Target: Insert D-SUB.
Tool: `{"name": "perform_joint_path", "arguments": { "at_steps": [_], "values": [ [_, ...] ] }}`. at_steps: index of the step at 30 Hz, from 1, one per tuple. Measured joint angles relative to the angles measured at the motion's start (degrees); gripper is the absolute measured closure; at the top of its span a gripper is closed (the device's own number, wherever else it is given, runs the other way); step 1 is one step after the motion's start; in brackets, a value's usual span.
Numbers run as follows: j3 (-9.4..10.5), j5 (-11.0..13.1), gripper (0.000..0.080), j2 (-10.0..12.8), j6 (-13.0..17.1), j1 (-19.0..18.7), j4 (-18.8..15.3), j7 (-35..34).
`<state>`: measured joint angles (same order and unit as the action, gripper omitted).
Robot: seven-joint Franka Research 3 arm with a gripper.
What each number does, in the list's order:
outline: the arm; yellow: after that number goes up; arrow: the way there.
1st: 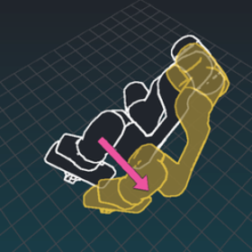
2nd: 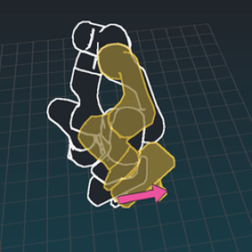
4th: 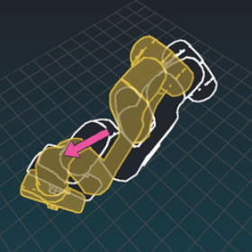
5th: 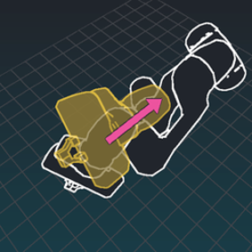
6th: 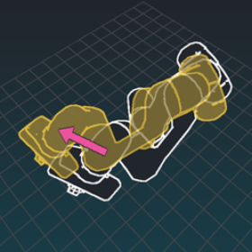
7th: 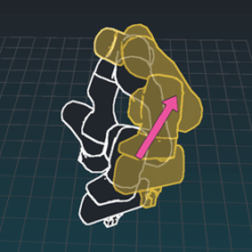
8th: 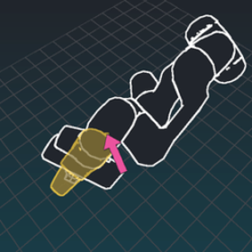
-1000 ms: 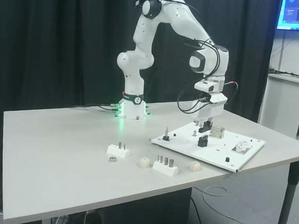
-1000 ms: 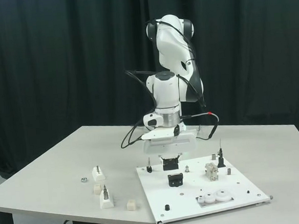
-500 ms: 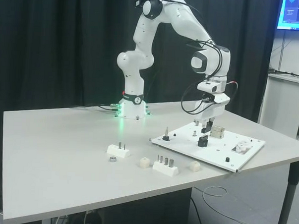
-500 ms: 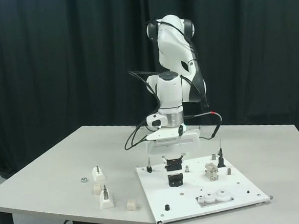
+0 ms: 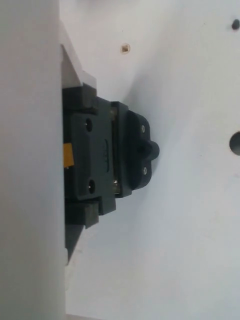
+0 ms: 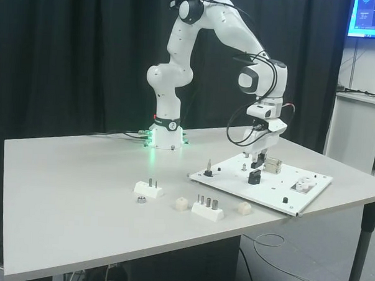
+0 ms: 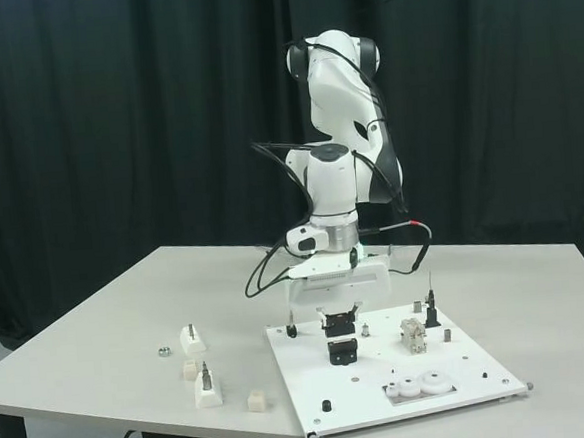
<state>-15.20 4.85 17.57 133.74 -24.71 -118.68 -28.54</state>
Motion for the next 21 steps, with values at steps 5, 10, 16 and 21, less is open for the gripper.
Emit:
{"name": "perform_joint_path", "arguments": {
  "at_steps": [5, 10, 16, 21],
  "values": [
    [0.02, 0.0, 0.0420, 0.0, 0.1, 0.0, -0.3, 0.0],
    [0.09, 0.0, 0.0420, 0.0, 0.9, 0.0, -0.8, 0.0],
    [0.23, 0.0, 0.0420, -0.1, 2.0, 0.0, -1.6, 0.0],
    [0.37, 0.0, 0.0420, -0.1, 2.3, 0.0, -2.0, 0.0]
  ]
}}
